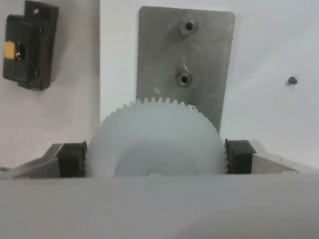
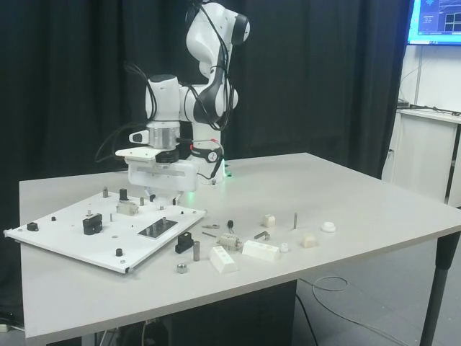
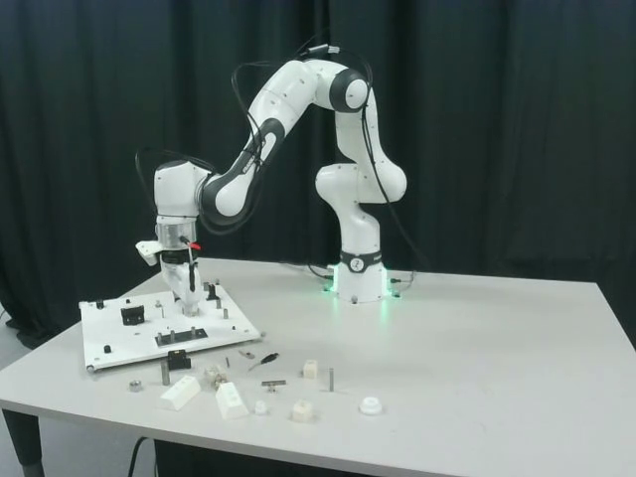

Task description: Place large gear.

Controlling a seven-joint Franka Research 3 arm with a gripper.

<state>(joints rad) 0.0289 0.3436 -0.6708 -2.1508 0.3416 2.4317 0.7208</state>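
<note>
1. In the wrist view, a blurred white band of the arm's own housing covers the lower part of the large white toothed plastic gear [image 1: 157,142]; only its upper arc of teeth and part of its hub show.
2. The gear sits between the jaws [image 1: 155,160], whose black ribbed pads [image 1: 239,156] press its rim on both sides, so the jaws are pinching the gear.
3. Beyond the gear lies a grey metal plate [image 1: 187,59] with two small threaded studs, one [image 1: 188,26] farther off and one [image 1: 184,78] nearer the teeth. Whether the gear touches the plate cannot be told.
4. A black block-shaped part [image 1: 27,45] stands on the white board well apart from the plate, partly cut off at the picture's edge.
5. In both room views the gear itself is too small and hidden by the wrist to make out.
6. The white arm [image 3: 288,109] reaches from its base across the grey counter [image 3: 477,348], elbow high, forearm sloping down, and the jaws point straight down over the flat white assembly board [image 2: 72,241].
7. Small loose white and grey parts lie on the counter beside the board; their shapes are hard to tell.
</note>
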